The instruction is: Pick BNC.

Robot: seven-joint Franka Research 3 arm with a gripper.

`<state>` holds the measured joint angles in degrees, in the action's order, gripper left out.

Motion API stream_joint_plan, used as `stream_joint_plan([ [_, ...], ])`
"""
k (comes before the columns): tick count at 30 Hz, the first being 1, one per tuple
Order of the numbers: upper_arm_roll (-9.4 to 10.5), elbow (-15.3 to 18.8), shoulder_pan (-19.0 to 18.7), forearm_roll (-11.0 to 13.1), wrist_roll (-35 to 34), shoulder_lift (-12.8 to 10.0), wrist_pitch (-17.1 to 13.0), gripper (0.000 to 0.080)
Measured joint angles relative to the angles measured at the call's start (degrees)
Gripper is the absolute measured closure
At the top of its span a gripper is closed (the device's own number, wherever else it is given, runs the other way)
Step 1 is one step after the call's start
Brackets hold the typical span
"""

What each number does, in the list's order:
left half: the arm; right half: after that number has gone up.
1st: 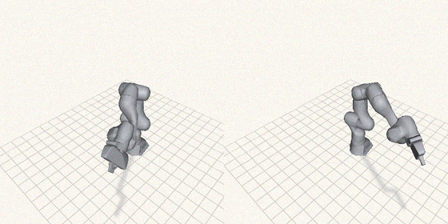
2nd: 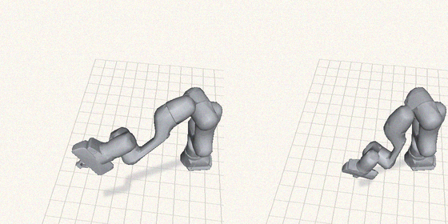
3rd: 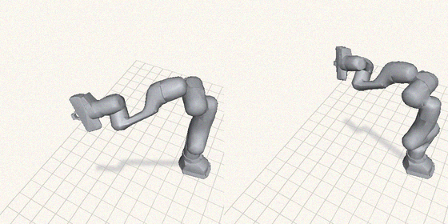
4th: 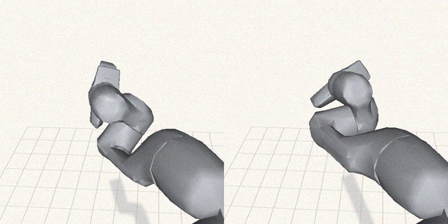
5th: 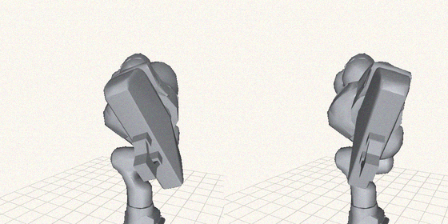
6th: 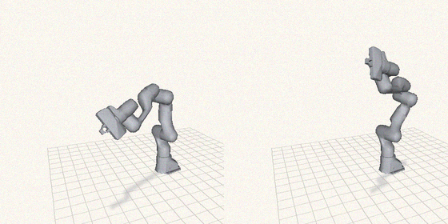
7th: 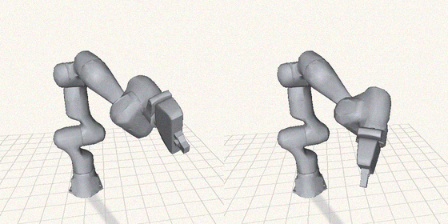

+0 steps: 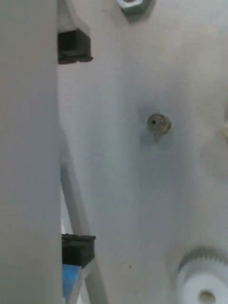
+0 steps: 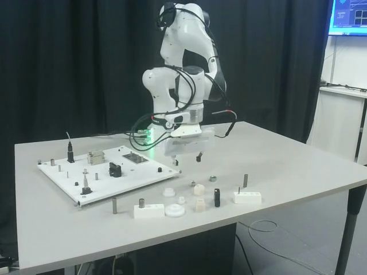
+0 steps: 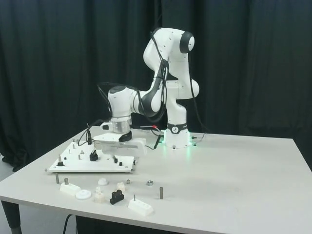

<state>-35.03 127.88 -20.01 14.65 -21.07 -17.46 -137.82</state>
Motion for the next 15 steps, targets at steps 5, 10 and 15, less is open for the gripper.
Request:
stream_joint_plan([
  [5,1.4,2.05,0.0,0.01,0.0,-0.31,-4.03,0.0003],
  [10,2.56,3.61,0.01,0.13,0.0,-1.03,-7.83,0.0003],
  [15,3.54,4.34,0.05,0.86,-0.03,-2.22,-10.75,0.0003],
])
